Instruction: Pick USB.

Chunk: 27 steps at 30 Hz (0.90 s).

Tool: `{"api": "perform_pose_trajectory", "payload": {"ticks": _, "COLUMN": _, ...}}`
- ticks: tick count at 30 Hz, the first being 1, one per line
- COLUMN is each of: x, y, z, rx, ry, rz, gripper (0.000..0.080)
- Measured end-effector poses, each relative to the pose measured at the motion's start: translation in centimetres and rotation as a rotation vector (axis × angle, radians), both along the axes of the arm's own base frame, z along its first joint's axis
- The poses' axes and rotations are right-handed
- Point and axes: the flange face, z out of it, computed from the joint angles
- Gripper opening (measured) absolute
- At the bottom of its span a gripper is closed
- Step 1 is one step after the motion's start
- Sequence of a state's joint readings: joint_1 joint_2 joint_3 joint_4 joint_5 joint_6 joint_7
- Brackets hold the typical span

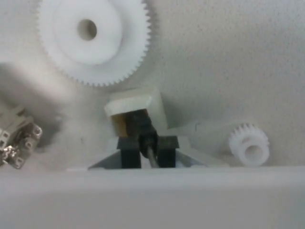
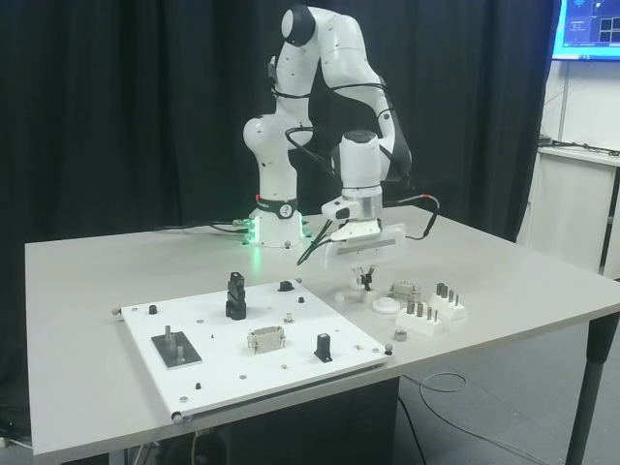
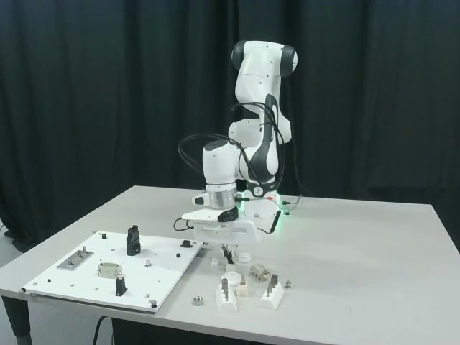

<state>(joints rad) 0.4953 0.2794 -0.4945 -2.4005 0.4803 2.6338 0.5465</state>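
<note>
Black curtains close off the room behind a grey table, and the white arm is bolted near its far edge, a green light showing at its base. Arm is bent low over the loose parts beside the white assembly board, presumably because the USB is stored there, off the board. Wrist view: the gripper has its two black fingers drawn close together, and a thin black plug body with a shaft sits in the narrow gap between them; I judge this to be the USB, its front end seated in a small white holder block. Fingers appear to touch it on both sides, so the grip looks made, though the plug is not yet lifted clear of the block. The holder likely keeps the plug upright so the fingers can straddle it from above. Nearby on the table: a large white gear just beyond the block, a small white gear to one side, and a grey multi-pin connector to the other. Room views confirm the gripper sits just above the table among these parts; fingertips themselves too small there to judge.
</note>
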Motion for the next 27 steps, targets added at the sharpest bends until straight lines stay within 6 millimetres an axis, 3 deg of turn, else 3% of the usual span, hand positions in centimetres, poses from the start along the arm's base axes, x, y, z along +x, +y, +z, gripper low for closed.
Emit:
{"api": "perform_pose_trajectory", "payload": {"ticks": 7, "x": 0.2, "y": 0.2, "z": 0.3, "rx": 0.003, "ry": -0.007, "rz": 0.004, "gripper": 0.012}}
{"api": "perform_pose_trajectory", "payload": {"ticks": 8, "x": 0.2, "y": 0.3, "z": 0.4, "rx": 0.004, "ry": -0.009, "rz": 0.005, "gripper": 0.0069}}
{"api": "perform_pose_trajectory", "payload": {"ticks": 27, "x": 0.6, "y": 0.6, "z": 3.4, "rx": 0.049, "ry": -0.024, "rz": 0.024, "gripper": 0.006}}
